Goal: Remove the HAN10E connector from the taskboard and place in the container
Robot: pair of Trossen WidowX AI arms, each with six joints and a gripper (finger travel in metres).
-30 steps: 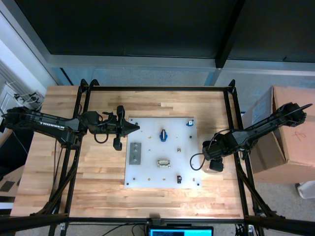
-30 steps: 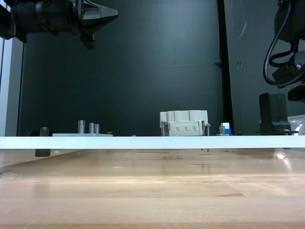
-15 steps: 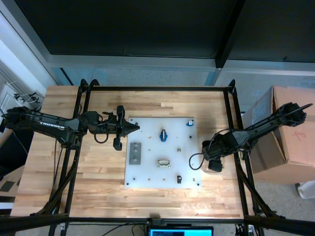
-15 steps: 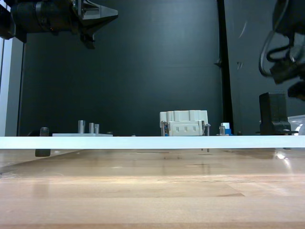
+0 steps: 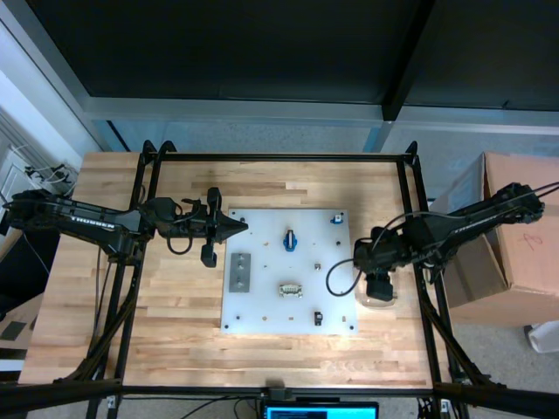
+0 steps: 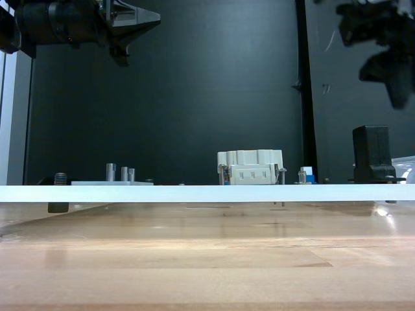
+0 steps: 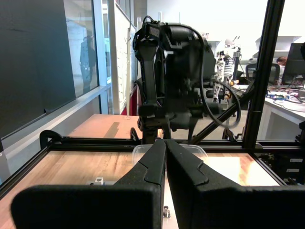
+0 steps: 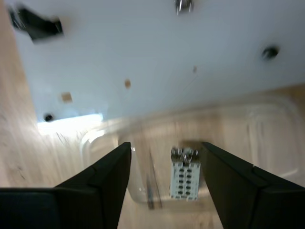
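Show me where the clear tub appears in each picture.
High view: clear tub right of the white board, under the right arm.
Low view: tub at far right edge.
Left wrist view: tub beyond the shut left hand, which hovers at the board's left edge.
Right wrist view: tub under the open right hand, white connector piece inside.
Shared landmark: the white board.

White taskboard [image 5: 262,240], pale planked wood table [image 5: 175,305], black left claw [image 7: 165,142], black right claw [image 8: 165,148]

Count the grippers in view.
2. The left gripper hovers shut above the taskboard's far-left corner; the right gripper, jaws open, hovers above the clear container, where the connector lies free.
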